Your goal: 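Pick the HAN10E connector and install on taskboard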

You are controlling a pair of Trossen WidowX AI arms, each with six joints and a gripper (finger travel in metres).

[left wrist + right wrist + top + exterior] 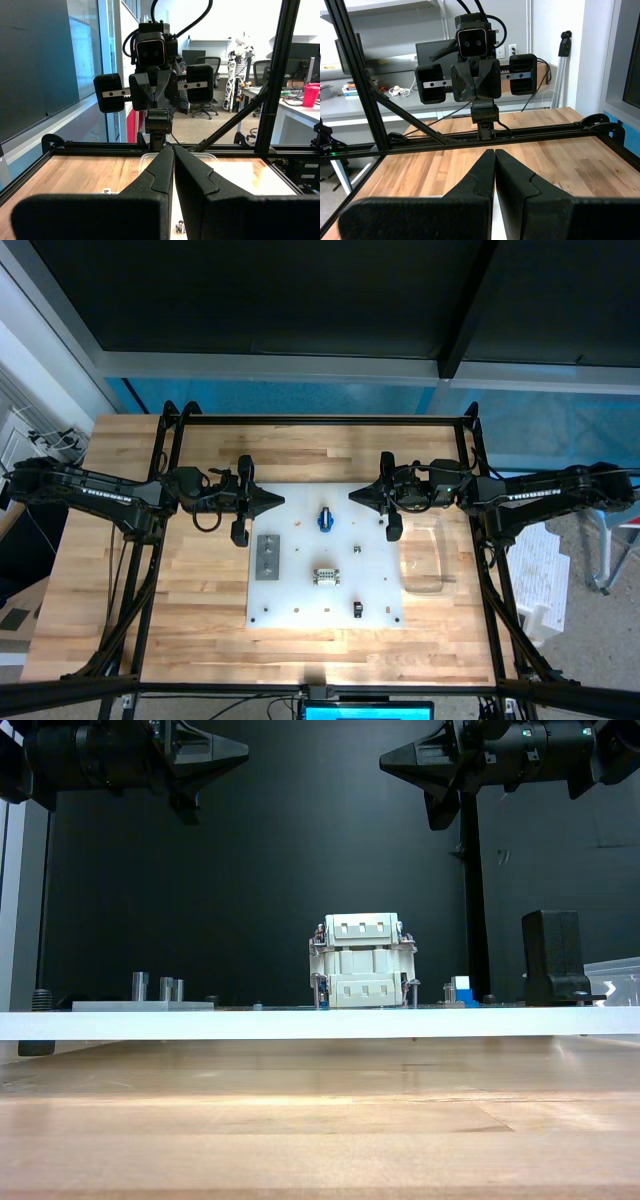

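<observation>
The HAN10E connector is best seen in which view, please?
The low view: the HAN10E connector stands side-on, unobstructed. The high view shows it small; neither wrist view shows it. Left gripper and right gripper hover shut above the taskboard.

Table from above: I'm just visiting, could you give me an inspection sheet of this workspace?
Surface: wooden table, white taskboard in the middle.
Job's things: HAN10E connector upright on the taskboard, ungripped.
Clutter: clear plastic tray beside the board's right edge.
Grippers: left gripper and right gripper shut, raised over the board's far edge, facing each other.
Cables: black cable loops on both arms.
Surroundings: black frame, papers on the right.
</observation>
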